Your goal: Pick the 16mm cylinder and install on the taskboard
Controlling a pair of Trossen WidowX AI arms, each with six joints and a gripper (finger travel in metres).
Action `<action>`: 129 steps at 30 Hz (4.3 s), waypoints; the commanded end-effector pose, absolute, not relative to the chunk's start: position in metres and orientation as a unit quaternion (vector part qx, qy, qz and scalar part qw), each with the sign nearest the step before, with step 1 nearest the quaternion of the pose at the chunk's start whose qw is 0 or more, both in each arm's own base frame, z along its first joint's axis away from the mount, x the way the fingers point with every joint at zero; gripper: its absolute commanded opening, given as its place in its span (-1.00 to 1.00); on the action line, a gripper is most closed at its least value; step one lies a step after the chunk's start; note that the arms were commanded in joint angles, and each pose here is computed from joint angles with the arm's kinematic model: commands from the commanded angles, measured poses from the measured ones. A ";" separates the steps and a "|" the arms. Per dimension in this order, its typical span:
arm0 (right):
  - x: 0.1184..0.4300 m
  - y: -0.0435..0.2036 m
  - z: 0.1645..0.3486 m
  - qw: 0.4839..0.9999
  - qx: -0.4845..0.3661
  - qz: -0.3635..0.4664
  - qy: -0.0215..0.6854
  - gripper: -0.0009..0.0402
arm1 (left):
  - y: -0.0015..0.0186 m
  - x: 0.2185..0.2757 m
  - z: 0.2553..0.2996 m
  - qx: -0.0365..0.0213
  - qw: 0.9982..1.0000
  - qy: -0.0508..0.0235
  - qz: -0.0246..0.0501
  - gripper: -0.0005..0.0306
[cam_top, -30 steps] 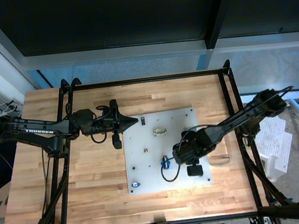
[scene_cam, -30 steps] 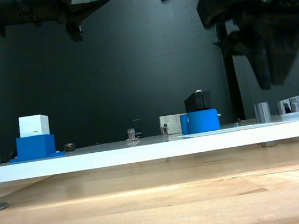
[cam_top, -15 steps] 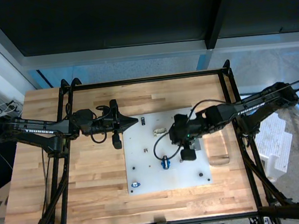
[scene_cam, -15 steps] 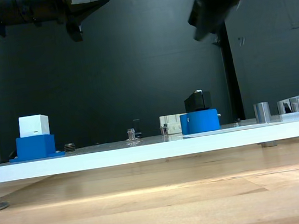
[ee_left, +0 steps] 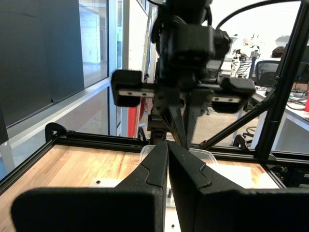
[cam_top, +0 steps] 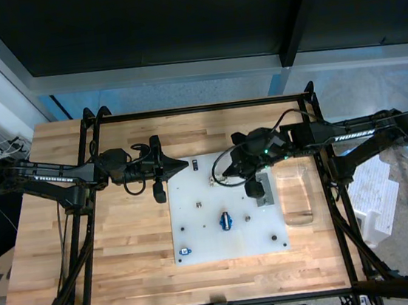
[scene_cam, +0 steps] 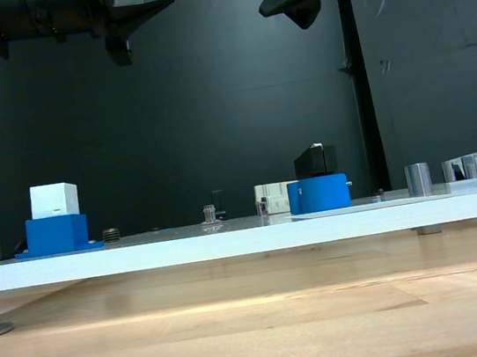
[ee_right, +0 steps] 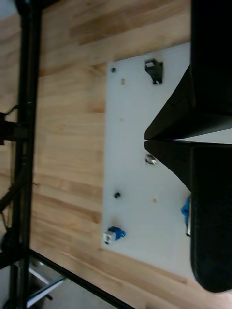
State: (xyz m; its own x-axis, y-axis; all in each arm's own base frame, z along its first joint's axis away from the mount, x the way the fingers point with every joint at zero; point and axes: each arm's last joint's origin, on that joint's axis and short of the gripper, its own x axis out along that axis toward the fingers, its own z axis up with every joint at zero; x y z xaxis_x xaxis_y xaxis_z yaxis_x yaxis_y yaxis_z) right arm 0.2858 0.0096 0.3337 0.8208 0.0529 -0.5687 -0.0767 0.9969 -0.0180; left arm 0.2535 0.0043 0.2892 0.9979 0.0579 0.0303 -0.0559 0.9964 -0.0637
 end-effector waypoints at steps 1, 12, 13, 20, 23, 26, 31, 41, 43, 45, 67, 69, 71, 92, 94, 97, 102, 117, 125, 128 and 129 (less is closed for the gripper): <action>0.285 0.002 0.338 0.960 -0.030 0.026 0.278 -0.96 | 0.0044 0.2535 0.2894 -0.031 0.999 -0.016 0.028 -0.96; 0.288 -0.009 0.346 0.985 -0.020 0.037 0.165 -0.96 | 0.0043 0.2535 0.2894 -0.031 0.999 -0.016 0.028 -0.96; 0.287 -0.009 0.344 0.987 -0.019 0.036 0.155 -0.96 | 0.0044 0.2535 0.2894 -0.031 0.999 -0.016 0.028 -0.96; 0.275 -0.010 0.338 0.995 -0.021 0.031 0.088 -0.96 | 0.0043 0.2535 0.2894 -0.031 0.999 -0.016 0.028 -0.96; 0.270 -0.011 0.338 0.999 -0.025 0.019 0.043 -0.96 | 0.0043 0.2535 0.2894 -0.031 0.999 -0.016 0.028 -0.96; 0.264 -0.011 0.336 1.000 -0.020 0.006 -0.001 -0.96 | 0.0044 0.2535 0.2894 -0.031 0.999 -0.016 0.028 -0.96; 0.256 -0.016 0.326 1.000 0.005 0.001 -0.012 -0.96 | 0.0044 0.2535 0.2894 -0.031 0.999 -0.016 0.028 -0.96; 0.250 -0.017 0.307 1.000 0.021 -0.001 -0.016 -0.96 | 0.0044 0.2536 0.2893 -0.031 0.999 -0.016 0.028 -0.96; 0.250 -0.017 0.305 1.000 0.021 0.001 -0.014 -0.96 | 0.0043 0.2535 0.2894 -0.031 0.999 -0.016 0.028 -0.96; 0.249 -0.017 0.303 1.000 0.021 0.001 -0.015 -0.96 | 0.0043 0.2535 0.2894 -0.031 0.999 -0.016 0.028 -0.96; 0.249 -0.016 0.298 0.999 0.026 0.003 -0.021 -0.96 | 0.0043 0.2536 0.2893 -0.031 0.999 -0.016 0.028 -0.96; 0.248 -0.016 0.296 0.999 0.026 0.001 -0.023 -0.96 | 0.0044 0.2535 0.2894 -0.031 0.999 -0.016 0.028 -0.96; 0.248 -0.016 0.295 0.999 0.026 0.000 -0.023 -0.96 | 0.0044 0.2535 0.2894 -0.031 0.999 -0.016 0.028 -0.97; 0.248 -0.016 0.295 0.999 0.026 0.002 -0.022 -0.96 | 0.0044 0.2535 0.2894 -0.031 0.999 -0.016 0.028 -0.96; 0.248 -0.016 0.295 0.999 0.026 0.001 -0.022 -0.96 | 0.0044 0.2535 0.2894 -0.031 0.999 -0.016 0.028 -0.96; 0.248 -0.016 0.295 0.999 0.026 0.001 -0.022 -0.96 | 0.0043 0.2535 0.2894 -0.031 0.999 -0.016 0.028 -0.96; 0.248 -0.016 0.295 0.999 0.026 0.001 -0.021 -0.96 | 0.0044 0.2535 0.2894 -0.031 0.999 -0.017 0.028 -0.96; 0.248 -0.016 0.294 1.000 0.026 0.001 -0.014 -0.96 | 0.0043 0.2536 0.2893 -0.031 0.999 -0.016 0.028 -0.97; 0.248 -0.016 0.293 1.000 0.027 0.000 -0.010 -0.96 | 0.0044 0.2535 0.2894 -0.031 0.999 -0.017 0.028 -0.96; 0.248 -0.016 0.293 1.000 0.027 0.000 -0.010 -0.96 | 0.0044 0.2535 0.2894 -0.031 0.999 -0.016 0.028 -0.97; 0.248 -0.016 0.293 1.000 0.027 0.000 -0.010 -0.96 | 0.0044 0.2535 0.2894 -0.031 0.999 -0.016 0.028 -0.96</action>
State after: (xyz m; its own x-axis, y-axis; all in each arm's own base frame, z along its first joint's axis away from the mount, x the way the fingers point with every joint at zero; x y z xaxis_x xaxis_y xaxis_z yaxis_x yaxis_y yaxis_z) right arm 0.2483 -0.0158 0.2926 0.9998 0.0004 0.0188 -0.0014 0.9986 0.0533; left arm 0.2535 0.0043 0.2893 0.9979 0.0576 0.0307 -0.0555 0.9964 -0.0641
